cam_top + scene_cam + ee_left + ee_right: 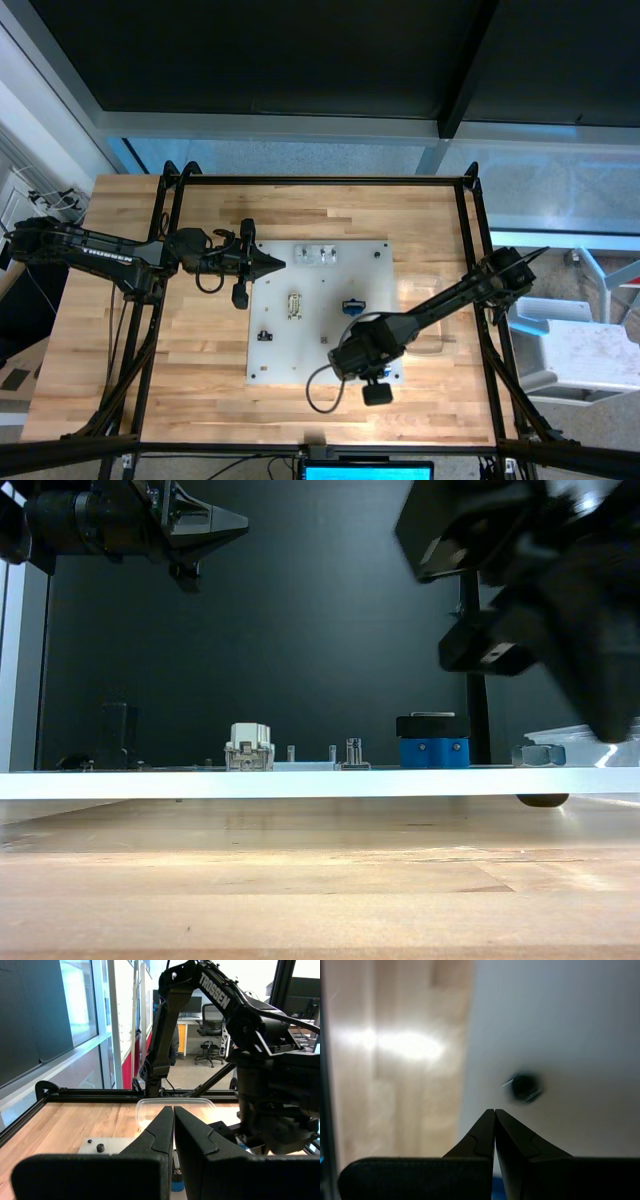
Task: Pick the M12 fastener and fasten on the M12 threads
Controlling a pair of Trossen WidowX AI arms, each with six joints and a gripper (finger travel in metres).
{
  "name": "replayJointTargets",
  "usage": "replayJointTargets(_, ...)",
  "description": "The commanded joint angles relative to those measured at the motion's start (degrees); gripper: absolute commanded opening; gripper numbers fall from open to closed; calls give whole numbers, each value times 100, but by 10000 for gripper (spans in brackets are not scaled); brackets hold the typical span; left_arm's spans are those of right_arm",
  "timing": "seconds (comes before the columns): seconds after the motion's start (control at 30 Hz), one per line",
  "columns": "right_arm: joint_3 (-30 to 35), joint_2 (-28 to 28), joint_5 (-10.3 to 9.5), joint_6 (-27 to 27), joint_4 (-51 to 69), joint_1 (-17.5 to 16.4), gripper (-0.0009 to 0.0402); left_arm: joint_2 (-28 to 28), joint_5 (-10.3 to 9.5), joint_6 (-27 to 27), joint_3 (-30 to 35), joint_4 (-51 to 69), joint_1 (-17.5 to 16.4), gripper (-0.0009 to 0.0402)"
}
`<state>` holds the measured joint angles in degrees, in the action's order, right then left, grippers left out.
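Observation:
My right gripper (495, 1110) is shut, its fingertips pressed together with nothing between them. It hangs low over the near right part of the white board (300, 350). Just beyond the tips a blurred dark round spot with silvery glints (524, 1086) stands on the board. In the low view a small silver nut (538, 753) sits at board level under the right gripper (608, 730), with no ribs showing below it, so it seems to be on its stud. The right arm hides that spot in the high view. My left gripper (278, 264) is shut and empty, high over the board's left edge.
A blue-topped part (353, 306) stands right of mid-board, with a white connector (294, 305) left of it. A short silver post (352, 752) stands between them. The clear tray (585, 740) lies behind the nut at the board's right side.

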<state>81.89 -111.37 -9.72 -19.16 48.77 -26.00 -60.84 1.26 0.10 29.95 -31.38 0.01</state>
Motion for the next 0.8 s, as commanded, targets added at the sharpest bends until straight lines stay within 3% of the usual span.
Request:
replayJointTargets(0.03,0,39,52,13,39,11,0,-2,0,0,0,0,0,0)
replayJointTargets(0.53,0,136,63,-7,70,9,0,0,0,0,0,-4,-2,0)
replayJointTargets(0.67,0,299,184,-28,107,9,0,-2,0,0,0,2,-2,0)
replayJointTargets(0.8,0,527,535,-142,173,9,0,-2,2,0,0,2,0,0)
